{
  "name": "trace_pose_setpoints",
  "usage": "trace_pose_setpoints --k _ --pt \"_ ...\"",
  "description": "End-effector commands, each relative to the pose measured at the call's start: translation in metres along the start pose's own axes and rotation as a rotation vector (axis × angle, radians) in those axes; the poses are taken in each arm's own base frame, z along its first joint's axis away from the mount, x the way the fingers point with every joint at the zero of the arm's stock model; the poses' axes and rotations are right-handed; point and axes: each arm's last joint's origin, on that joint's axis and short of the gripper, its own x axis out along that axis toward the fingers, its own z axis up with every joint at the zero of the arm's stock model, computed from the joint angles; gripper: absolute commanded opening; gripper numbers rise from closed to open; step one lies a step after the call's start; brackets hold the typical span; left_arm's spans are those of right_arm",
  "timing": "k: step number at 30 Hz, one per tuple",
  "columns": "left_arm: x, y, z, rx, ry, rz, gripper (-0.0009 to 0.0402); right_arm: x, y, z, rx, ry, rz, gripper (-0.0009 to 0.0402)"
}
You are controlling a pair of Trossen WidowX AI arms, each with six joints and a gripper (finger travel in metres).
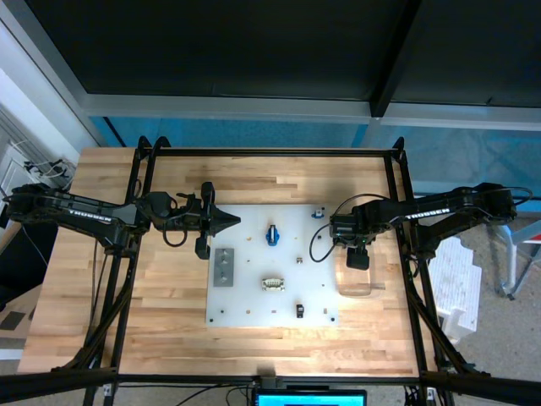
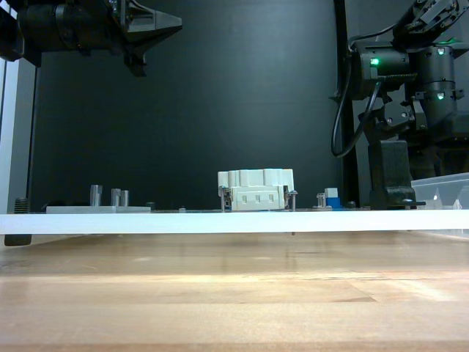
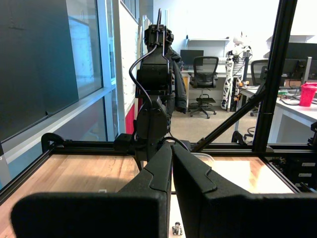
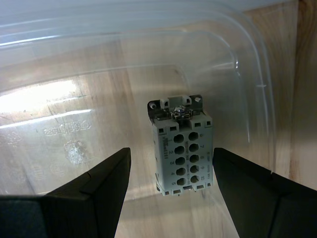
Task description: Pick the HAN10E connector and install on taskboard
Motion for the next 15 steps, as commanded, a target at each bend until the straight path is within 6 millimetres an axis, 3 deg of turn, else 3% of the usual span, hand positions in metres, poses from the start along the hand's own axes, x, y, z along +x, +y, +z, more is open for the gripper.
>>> trace_pose_setpoints --k 1,15 --pt "0.0001 0.0001 -0.0001 0.0 0.0 0.0 0.0001 0.0 0.0003 0.0003 -0.001 -0.001 0.0 0.0231" --pt "0.0001 0.0 -0.0001 0.0 0.0 0.0 0.0001 0.0013 0.0026 0.0005 -0.007 0.004 0.025 0.0231"
